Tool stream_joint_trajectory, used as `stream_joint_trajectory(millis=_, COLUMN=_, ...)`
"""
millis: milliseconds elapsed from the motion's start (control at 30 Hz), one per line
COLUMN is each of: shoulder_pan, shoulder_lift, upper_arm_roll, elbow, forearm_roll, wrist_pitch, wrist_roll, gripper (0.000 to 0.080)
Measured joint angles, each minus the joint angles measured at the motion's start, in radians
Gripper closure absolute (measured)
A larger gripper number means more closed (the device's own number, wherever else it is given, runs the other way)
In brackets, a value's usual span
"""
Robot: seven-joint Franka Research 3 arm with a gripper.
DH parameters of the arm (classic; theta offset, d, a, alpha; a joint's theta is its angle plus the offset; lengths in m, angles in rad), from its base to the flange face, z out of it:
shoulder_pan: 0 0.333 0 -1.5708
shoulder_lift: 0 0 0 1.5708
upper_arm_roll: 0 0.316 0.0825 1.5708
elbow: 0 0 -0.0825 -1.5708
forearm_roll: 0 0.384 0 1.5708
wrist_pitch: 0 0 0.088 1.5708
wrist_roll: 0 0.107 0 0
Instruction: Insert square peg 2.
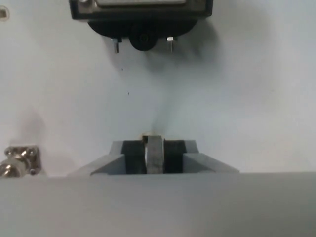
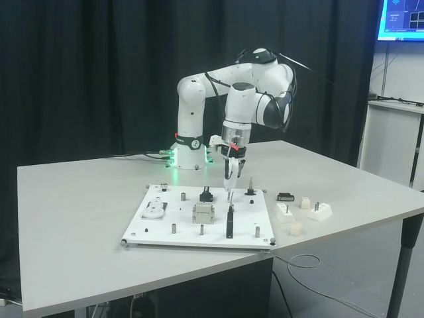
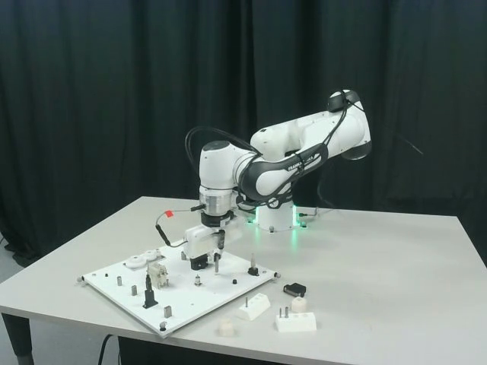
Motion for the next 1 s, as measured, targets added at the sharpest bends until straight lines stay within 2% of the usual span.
stream_joint_trajectory(millis=1000, shoulder_pan=-0.003, shoulder_lift=0.001, upper_arm_roll=0.018, elbow=-0.001, forearm_roll=0.018, wrist_pitch=0.027, wrist_roll=-0.005, gripper=0.0727)
